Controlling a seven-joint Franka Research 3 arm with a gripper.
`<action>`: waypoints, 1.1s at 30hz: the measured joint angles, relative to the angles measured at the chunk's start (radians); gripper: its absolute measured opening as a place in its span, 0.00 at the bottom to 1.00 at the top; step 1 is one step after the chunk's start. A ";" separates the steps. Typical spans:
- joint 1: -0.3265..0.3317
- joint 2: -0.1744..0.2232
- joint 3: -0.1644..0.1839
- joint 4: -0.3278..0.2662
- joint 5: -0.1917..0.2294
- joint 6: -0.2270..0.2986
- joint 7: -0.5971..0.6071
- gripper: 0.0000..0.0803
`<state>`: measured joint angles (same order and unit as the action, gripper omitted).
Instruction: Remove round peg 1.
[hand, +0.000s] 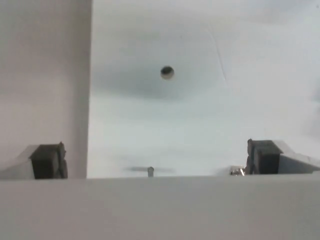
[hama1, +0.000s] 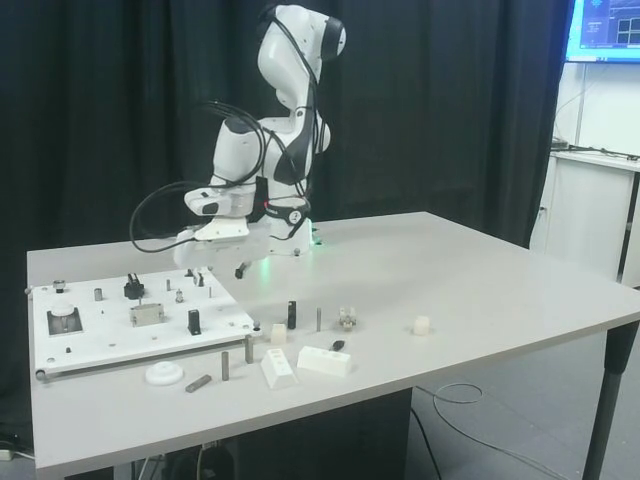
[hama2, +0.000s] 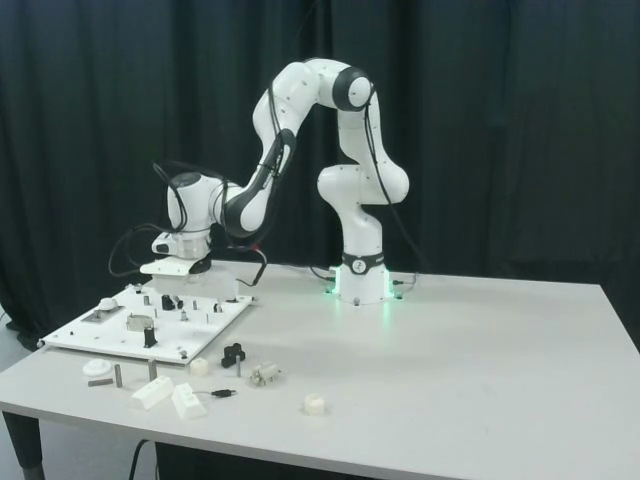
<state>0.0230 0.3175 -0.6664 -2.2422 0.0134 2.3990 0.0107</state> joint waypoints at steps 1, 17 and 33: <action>-0.004 0.000 0.000 -0.004 0.000 0.004 -0.002 1.00; -0.047 0.029 0.000 -0.048 0.051 0.042 -0.059 1.00; -0.056 0.073 0.000 -0.075 0.100 0.068 -0.095 1.00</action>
<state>-0.0330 0.3901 -0.6663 -2.3168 0.1138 2.4666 -0.0843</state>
